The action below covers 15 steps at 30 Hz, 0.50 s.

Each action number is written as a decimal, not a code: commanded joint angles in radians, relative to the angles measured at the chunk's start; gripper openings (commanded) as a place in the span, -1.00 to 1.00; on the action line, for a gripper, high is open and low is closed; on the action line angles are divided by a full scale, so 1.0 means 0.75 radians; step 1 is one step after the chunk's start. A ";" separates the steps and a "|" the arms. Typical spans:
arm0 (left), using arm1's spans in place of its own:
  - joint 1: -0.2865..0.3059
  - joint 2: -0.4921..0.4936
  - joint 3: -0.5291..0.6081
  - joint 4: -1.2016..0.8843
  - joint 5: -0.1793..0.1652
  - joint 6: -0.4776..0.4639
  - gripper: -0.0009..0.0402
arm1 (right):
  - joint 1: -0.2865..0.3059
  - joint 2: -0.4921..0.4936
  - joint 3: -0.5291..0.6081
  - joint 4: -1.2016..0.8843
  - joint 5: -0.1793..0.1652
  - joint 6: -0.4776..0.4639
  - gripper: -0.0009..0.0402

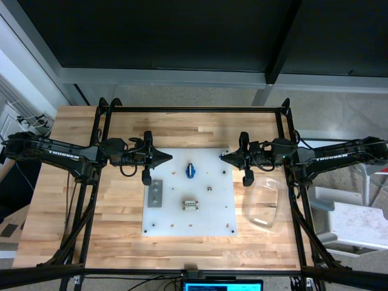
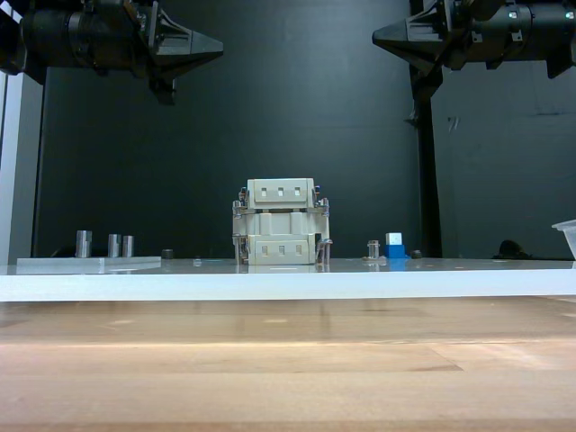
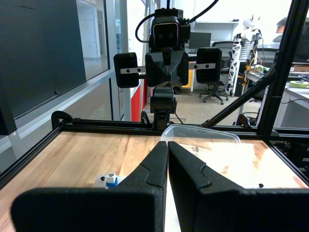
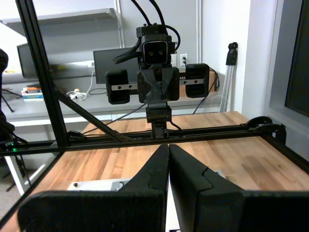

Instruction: Remove the HAN10-E connector and place it in the container

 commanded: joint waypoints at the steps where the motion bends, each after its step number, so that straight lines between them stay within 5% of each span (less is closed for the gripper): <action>1: 0.001 0.001 0.000 0.001 0.000 0.001 -0.96 | 0.001 0.001 0.036 -0.061 -0.001 0.008 -0.96; 11: 0.001 0.001 0.000 0.001 0.001 0.001 -0.96 | 0.003 0.060 0.277 -0.484 -0.001 0.028 -0.96; 15: 0.001 0.001 0.000 0.001 0.001 0.001 -0.96 | 0.007 0.136 0.409 -0.669 -0.062 0.027 -0.96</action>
